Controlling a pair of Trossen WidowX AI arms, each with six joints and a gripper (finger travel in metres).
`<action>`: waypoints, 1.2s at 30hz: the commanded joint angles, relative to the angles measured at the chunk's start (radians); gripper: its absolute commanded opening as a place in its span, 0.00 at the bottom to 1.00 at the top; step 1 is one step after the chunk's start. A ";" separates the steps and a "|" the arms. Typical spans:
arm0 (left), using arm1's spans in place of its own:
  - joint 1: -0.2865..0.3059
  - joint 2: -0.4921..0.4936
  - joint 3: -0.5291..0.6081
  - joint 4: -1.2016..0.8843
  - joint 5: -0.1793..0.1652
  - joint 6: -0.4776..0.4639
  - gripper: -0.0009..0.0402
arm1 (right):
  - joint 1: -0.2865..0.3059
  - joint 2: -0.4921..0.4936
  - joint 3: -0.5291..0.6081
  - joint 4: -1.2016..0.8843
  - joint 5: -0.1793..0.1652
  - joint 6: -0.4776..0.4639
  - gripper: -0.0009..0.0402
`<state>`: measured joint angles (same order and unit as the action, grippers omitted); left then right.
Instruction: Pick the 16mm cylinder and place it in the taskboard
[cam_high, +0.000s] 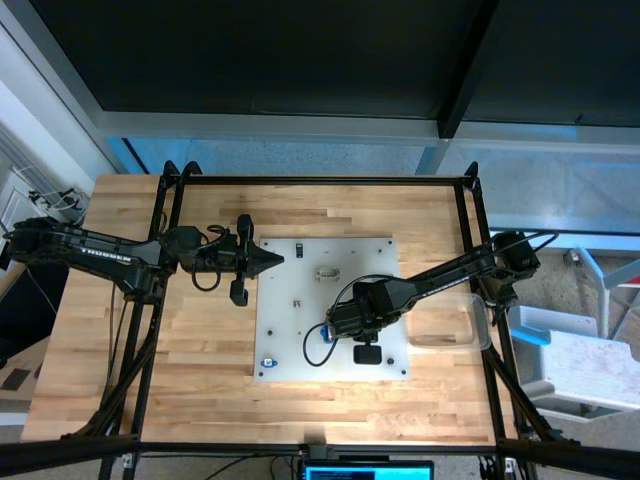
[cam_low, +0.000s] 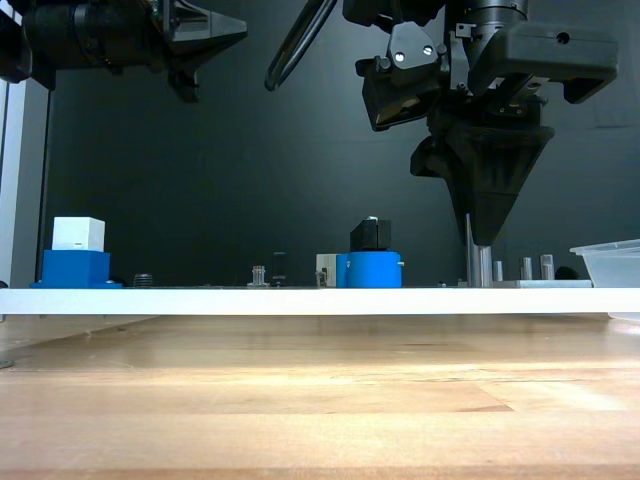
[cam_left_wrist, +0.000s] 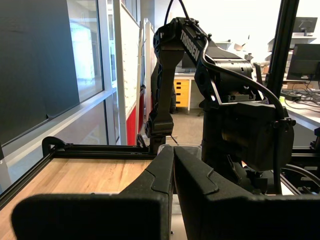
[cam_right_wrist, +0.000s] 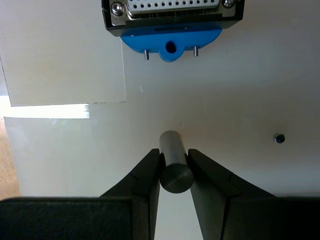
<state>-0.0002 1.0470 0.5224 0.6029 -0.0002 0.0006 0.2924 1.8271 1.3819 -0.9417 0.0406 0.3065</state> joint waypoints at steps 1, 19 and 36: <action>0.000 0.000 0.000 0.000 0.000 0.000 0.02 | 0.000 0.000 -0.003 0.001 0.000 0.000 0.03; 0.000 0.000 0.000 0.000 0.000 0.000 0.02 | 0.000 0.032 -0.014 0.032 -0.015 -0.006 0.03; 0.000 0.000 0.000 0.000 0.000 0.000 0.02 | 0.000 0.032 -0.019 0.039 -0.016 -0.008 0.03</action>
